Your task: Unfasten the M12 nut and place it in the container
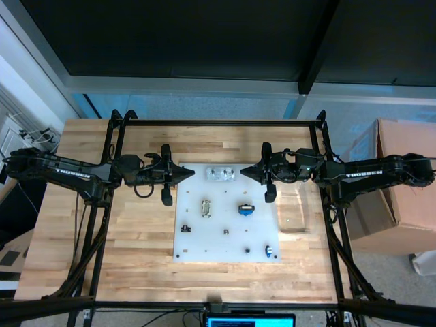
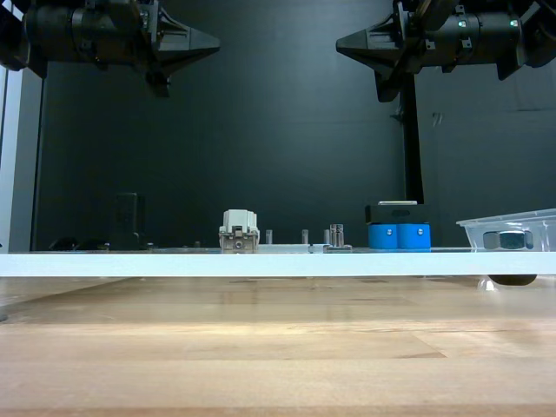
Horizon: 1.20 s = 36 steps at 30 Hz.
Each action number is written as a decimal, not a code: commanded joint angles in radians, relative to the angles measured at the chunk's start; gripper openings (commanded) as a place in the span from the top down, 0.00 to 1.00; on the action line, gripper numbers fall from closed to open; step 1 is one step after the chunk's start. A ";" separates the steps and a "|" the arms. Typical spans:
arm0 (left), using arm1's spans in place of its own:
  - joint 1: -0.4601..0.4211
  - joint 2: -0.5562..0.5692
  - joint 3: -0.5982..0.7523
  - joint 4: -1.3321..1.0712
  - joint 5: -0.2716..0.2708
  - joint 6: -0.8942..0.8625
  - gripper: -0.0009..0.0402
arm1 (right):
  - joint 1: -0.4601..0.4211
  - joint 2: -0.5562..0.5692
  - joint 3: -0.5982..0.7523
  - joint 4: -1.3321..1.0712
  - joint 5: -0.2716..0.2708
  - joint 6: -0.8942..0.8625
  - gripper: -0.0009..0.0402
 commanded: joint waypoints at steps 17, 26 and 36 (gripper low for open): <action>0.000 0.000 0.000 0.000 0.000 0.000 0.98 | 0.018 -0.002 0.013 -0.014 0.002 0.005 0.98; 0.000 0.000 0.000 0.000 0.000 0.000 0.98 | 0.198 0.049 0.297 -0.678 0.160 0.091 0.98; 0.000 0.000 0.000 0.000 0.000 0.000 0.98 | 0.379 0.237 0.575 -1.180 0.185 0.321 0.98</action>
